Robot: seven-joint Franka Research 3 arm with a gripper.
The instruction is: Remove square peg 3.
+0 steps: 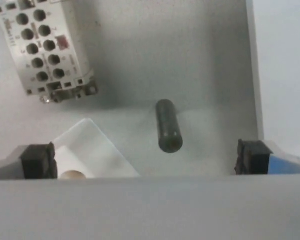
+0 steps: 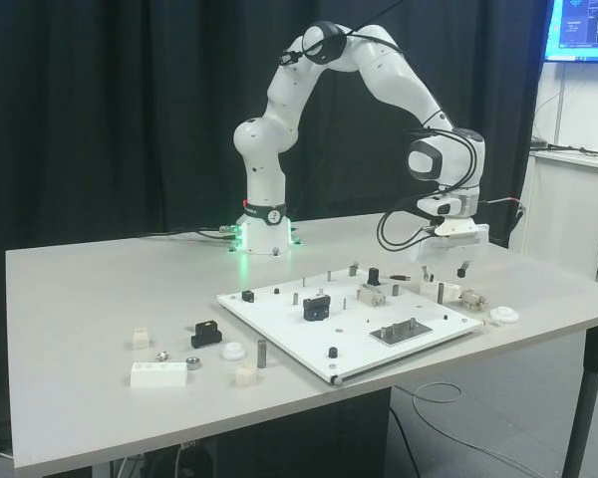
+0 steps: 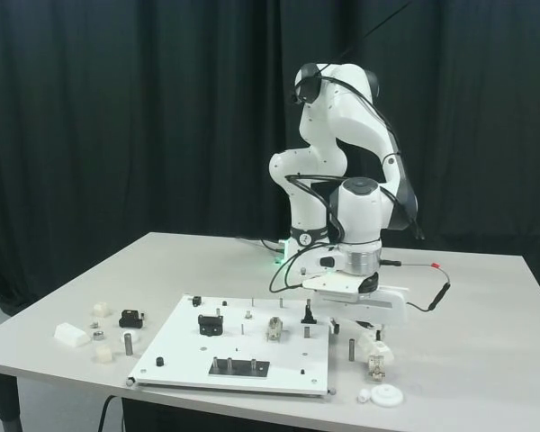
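Your tool hangs with its two black, blocky fingertips spread wide and gripping nothing, above the edge of the white board nearest the worktop's far end. From the wrist, a dark, smooth, round-ended peg stands upright on the matt board surface between the fingertips, free of both. You cannot tell from these views whether it is square peg 3; its top looks rounded. Beside it sits a white, sharp-edged block with a small rounded knob at one end, and further off lies a pale, boxy multi-pin connector with two rows of round sockets and a metal latch at one end. In the first room view the flat board carries several short dark pins and a black bracket, while loose white and black parts lie scattered on the worktop, among them a ribbed white disc.
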